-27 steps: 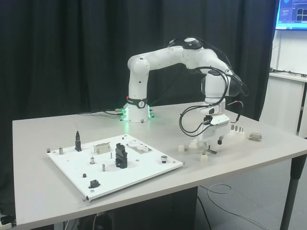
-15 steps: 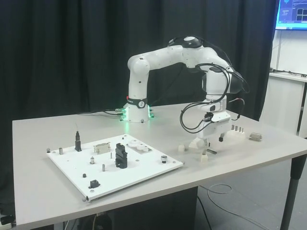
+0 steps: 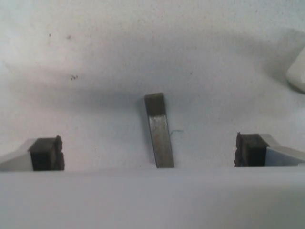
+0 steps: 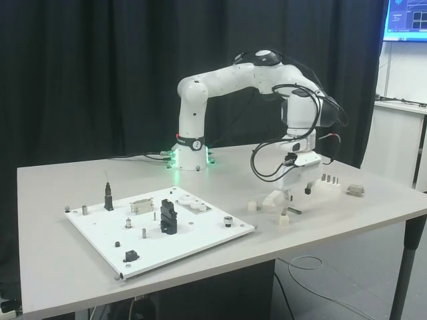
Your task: Pick round peg 3.
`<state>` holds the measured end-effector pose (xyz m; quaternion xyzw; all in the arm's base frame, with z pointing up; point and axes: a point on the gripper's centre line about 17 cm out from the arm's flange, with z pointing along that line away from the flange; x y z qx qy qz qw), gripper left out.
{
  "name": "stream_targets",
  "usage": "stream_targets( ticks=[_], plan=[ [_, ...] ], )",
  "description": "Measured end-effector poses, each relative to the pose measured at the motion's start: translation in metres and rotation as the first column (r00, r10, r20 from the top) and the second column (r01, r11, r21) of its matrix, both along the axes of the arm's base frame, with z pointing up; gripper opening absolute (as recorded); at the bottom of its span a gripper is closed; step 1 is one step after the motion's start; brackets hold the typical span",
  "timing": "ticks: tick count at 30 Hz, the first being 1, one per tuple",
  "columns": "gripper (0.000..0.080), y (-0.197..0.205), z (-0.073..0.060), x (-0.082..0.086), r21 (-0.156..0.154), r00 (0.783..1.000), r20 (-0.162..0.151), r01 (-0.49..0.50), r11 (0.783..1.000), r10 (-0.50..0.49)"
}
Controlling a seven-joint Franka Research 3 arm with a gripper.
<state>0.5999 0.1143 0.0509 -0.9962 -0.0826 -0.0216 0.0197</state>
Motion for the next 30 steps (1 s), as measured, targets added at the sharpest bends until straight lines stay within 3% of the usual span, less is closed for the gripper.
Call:
stream_targets(
  ticks=[22, 30],
  plan=[
    [0.0800, 0.004, 0.013, 0.007, 0.000, 1.000, 0.008, -0.010, 1.000, 0.010],
    [0.0800, 0.017, 0.015, 0.005, 0.021, 1.000, -0.003, -0.017, 1.000, 0.017]
  ],
)
